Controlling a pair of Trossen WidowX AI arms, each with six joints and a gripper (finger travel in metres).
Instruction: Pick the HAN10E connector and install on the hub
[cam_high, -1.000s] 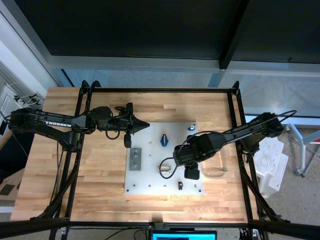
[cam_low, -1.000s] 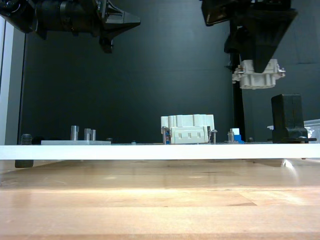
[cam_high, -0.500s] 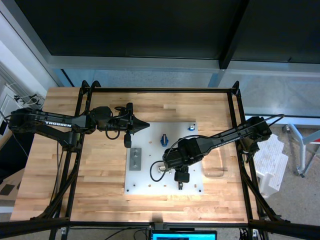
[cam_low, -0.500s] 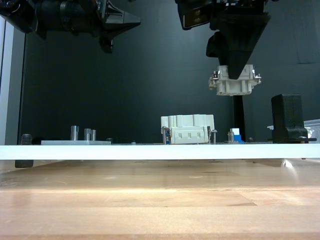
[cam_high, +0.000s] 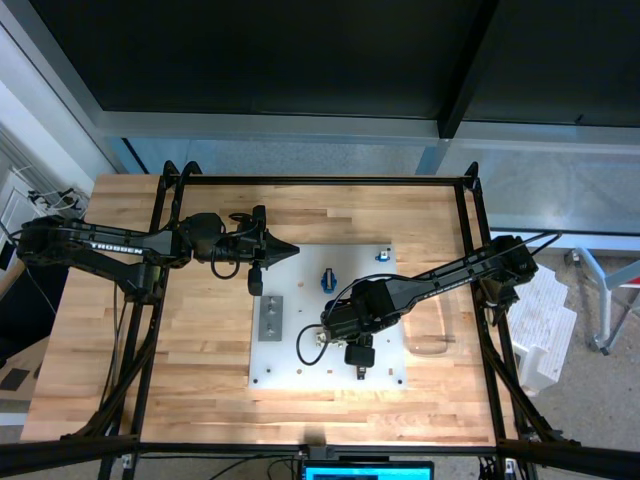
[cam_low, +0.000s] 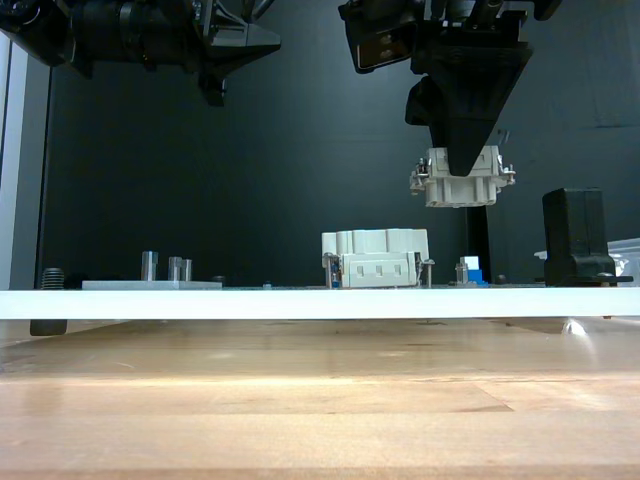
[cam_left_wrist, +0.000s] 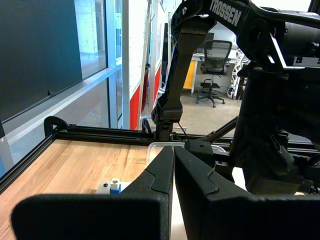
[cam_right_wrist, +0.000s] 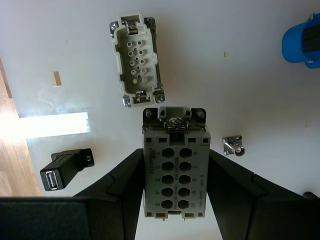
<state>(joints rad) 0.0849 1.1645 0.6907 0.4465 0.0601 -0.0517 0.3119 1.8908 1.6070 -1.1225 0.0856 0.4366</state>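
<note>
Clamped from both sides, the right gripper's (cam_right_wrist: 176, 160) jaws pinch the HAN10E connector (cam_low: 461, 180), a pale grey-beige block with metal screws at its ends. Its face shows ten round holes in two columns of five. The connector hangs in the air, above the hub (cam_right_wrist: 137, 59) and a little to one side of it, not touching. The one hub is a beige socket with pale pins, and it sits on the smooth white plate (cam_high: 290, 370). The right arm stretches inward from the table's right edge, its gripper pointing straight down. Near the hub lie one black USB part (cam_right_wrist: 65, 169), one small metal fitting (cam_right_wrist: 234, 146) and one blue part (cam_right_wrist: 302, 42). The left gripper (cam_left_wrist: 173, 155) hovers level beside the plate's far left corner, jaws together.
</note>
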